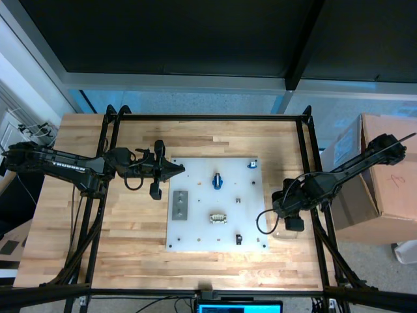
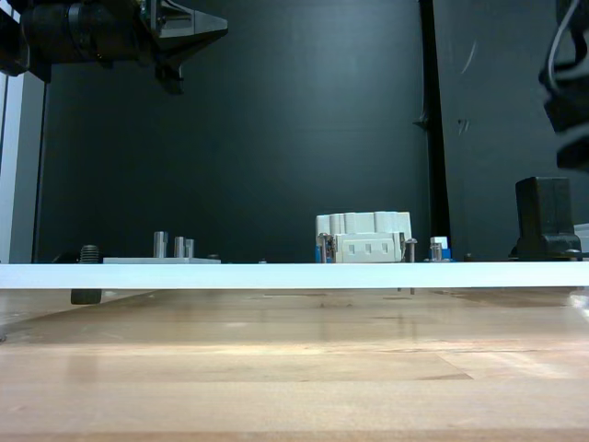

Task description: Remove the HAN10E connector from the taskboard and place in the container

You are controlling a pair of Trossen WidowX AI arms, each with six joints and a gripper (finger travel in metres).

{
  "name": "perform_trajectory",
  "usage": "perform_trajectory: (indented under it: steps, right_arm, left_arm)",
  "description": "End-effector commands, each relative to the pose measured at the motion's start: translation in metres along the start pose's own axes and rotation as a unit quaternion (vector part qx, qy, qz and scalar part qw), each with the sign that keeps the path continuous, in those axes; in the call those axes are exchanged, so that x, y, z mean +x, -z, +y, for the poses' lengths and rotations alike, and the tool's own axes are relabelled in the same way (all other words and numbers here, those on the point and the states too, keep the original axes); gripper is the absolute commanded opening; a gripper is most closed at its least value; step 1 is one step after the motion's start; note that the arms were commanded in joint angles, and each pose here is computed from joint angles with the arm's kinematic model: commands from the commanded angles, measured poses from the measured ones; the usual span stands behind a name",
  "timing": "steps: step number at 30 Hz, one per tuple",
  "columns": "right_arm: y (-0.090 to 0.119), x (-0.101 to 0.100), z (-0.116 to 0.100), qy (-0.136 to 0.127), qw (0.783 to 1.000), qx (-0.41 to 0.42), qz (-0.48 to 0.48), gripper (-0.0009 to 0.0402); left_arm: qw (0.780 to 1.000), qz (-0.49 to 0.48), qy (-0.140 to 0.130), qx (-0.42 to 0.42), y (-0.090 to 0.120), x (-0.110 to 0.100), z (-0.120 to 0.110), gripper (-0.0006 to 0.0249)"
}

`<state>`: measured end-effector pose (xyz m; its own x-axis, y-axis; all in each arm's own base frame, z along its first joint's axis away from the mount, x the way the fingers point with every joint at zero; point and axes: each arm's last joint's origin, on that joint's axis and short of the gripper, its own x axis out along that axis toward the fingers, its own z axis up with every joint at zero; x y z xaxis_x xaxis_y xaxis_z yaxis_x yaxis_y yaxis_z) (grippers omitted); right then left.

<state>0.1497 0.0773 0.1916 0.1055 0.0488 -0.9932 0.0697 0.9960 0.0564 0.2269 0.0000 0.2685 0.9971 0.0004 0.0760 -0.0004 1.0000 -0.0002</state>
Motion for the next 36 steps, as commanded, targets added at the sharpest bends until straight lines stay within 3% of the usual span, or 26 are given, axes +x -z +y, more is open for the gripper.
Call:
perform_trajectory:
  steps: [1,19,23,27,32,36]
  right_arm:
    - [0.002,0.006,-0.001,-0.001,1.0,-0.001,0.012,0.033]
    - [0.002,0.006,-0.001,0.002,1.0,-0.002,0.01,0.033]
    - [0.0,-0.005,0.001,-0.003,1.0,0.006,0.017,0.0329]
    - [-0.007,-0.024,0.003,0.01,1.0,0.008,0.002,0.0325]
    - [-0.019,-0.048,0.009,0.005,0.999,0.013,-0.047,0.0275]
    - [-0.03,-0.066,0.011,0.031,0.992,0.005,-0.121,0.0205]
  left_arm:
    - [1.0,0.0,0.0,0.0,0.0,0.0,0.0,0.0]
    - [1.0,0.0,0.0,0.0,0.0,0.0,0.0,0.0]
    - [1.0,0.0,0.0,0.0,0.0,0.0,0.0,0.0]
    - [1.0,0.0,0.0,0.0,0.0,0.0,0.0,0.0]
    - [1.0,0.0,0.0,0.0,0.0,0.0,0.0,0.0]
    - [1.0,0.0,0.0,0.0,0.0,0.0,0.0,0.0]
